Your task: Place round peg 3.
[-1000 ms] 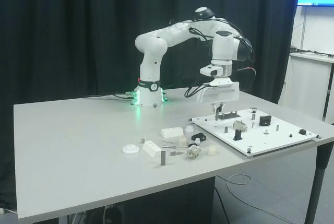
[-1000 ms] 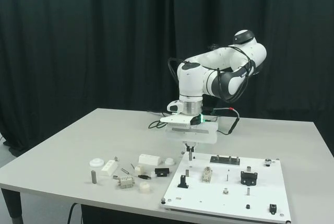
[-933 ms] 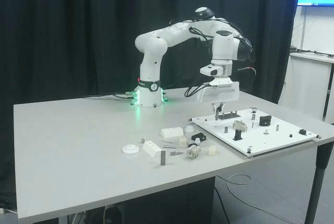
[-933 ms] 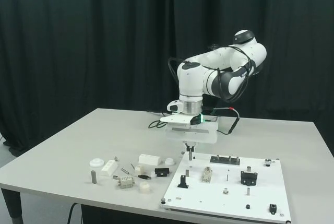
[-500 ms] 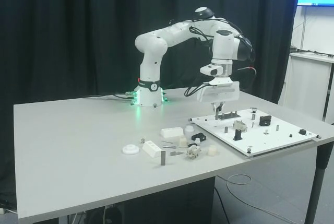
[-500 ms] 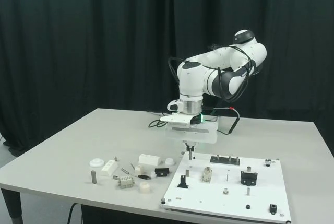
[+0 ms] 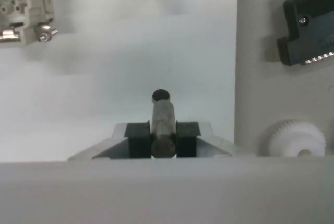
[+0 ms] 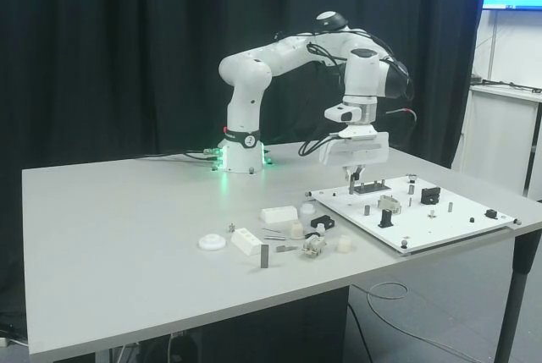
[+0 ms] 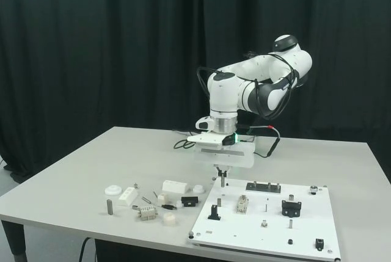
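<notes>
In the wrist view my gripper (image 7: 163,141) is shut on a grey round peg (image 7: 163,122), held upright between two black fingertips (image 7: 136,139). The peg's lower end hangs right over a small dark hole (image 7: 160,96) in the white board (image 7: 120,62). From the room cameras the gripper (image 8: 355,175) (image 9: 222,176) hovers low over the near-left corner of the white assembly board (image 8: 440,226) (image 9: 305,231), the peg (image 9: 222,181) pointing down at it.
A grey connector (image 7: 23,4), a black connector (image 7: 308,25) and a white gear (image 7: 295,138) lie near the gripper. Loose white, grey and black parts (image 9: 146,204) are scattered on the grey table (image 8: 110,228) left of the board. Small fixtures (image 9: 290,207) stand on the board.
The arm has hardly moved; the gripper stays over the same corner of the board with the peg in it.
</notes>
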